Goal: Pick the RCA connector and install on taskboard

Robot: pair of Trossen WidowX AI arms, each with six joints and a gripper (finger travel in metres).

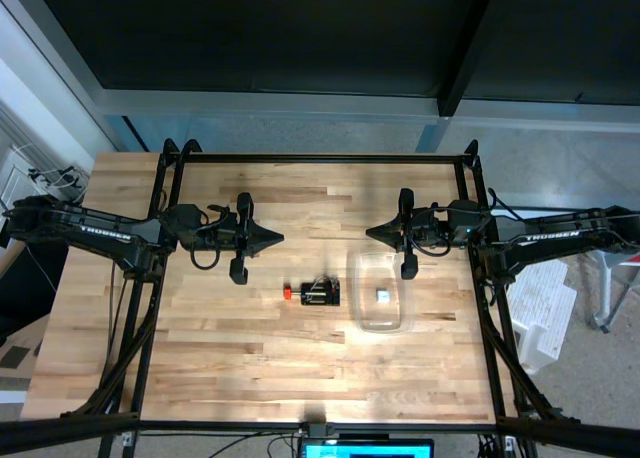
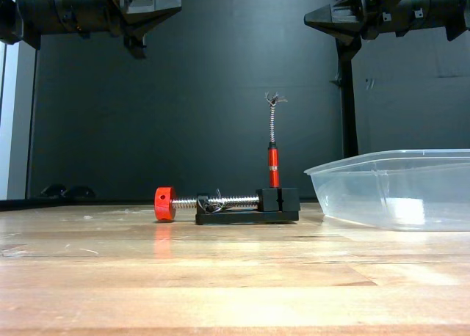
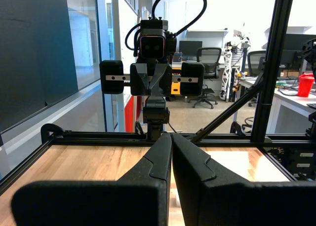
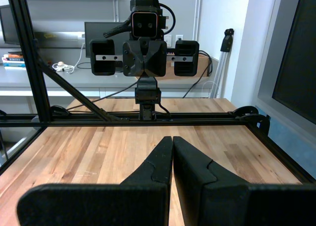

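Well, the connector stands on the vise by itself

The red connector (image 2: 273,160) stands upright on the black vise (image 2: 246,206) in the middle of the table (image 1: 200,338), its braided cable (image 2: 272,123) rising straight up, with nothing holding it. Just to the right, the clear tray (image 2: 382,167) holds only the white block (image 1: 382,295). The left gripper (image 3: 171,134) and right gripper (image 4: 172,137) hang high above, well apart, each with fingers pressed together on nothing.

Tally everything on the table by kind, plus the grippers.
Grippers: 2, left gripper and right gripper, both shut, parked above the table.
Vise: 1.
Connector: 1, standing on the vise.
Clear tray: 1.
White block: 1, in the tray.
Total: 6.
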